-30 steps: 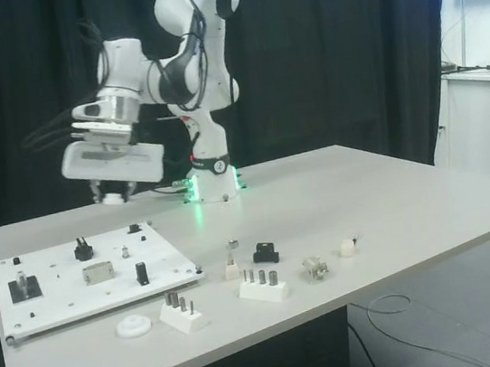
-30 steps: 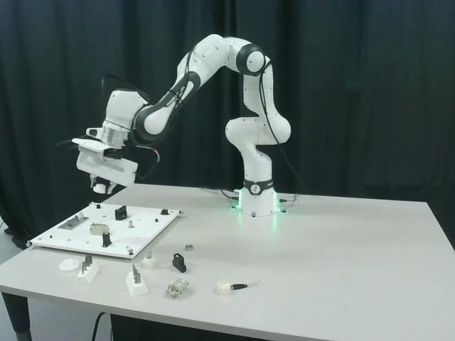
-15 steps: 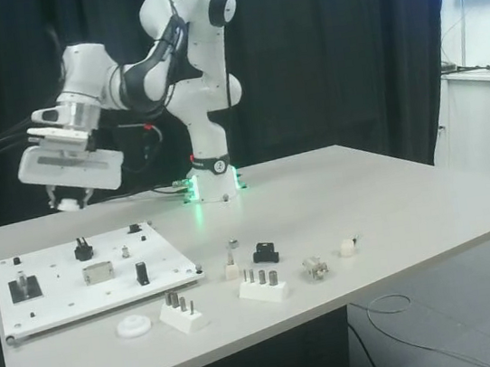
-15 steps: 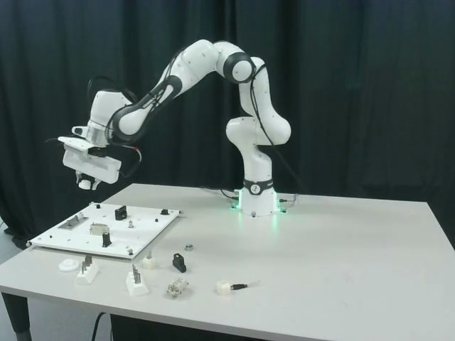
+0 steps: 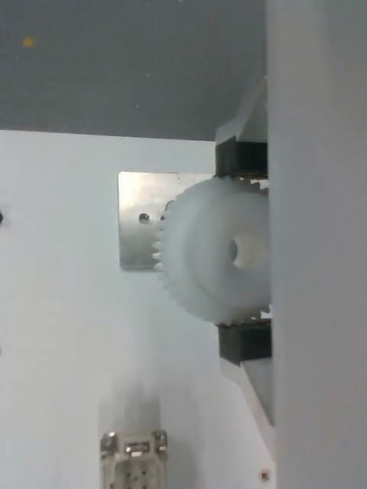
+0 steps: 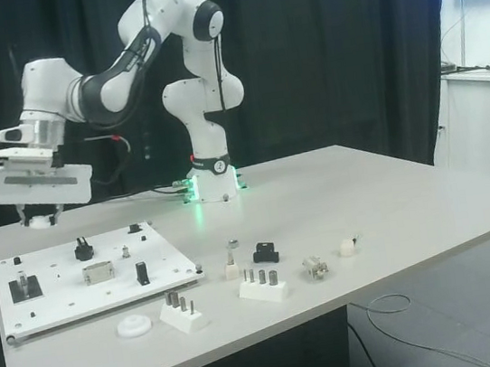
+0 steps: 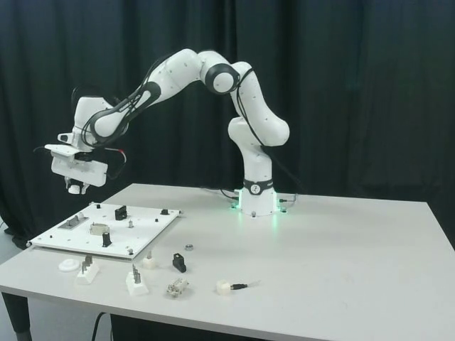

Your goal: Insert medium gear.

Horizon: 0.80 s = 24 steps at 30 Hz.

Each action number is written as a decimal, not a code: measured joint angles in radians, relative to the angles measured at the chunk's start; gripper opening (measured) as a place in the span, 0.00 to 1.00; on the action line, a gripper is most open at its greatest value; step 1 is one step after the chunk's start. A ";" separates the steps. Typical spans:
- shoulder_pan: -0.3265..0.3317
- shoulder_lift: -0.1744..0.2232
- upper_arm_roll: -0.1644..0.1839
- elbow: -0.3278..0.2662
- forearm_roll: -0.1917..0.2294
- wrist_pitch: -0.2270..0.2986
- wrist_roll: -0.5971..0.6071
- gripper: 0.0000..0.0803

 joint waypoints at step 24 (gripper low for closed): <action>-0.201 0.152 0.104 0.180 0.021 -0.130 -0.101 0.50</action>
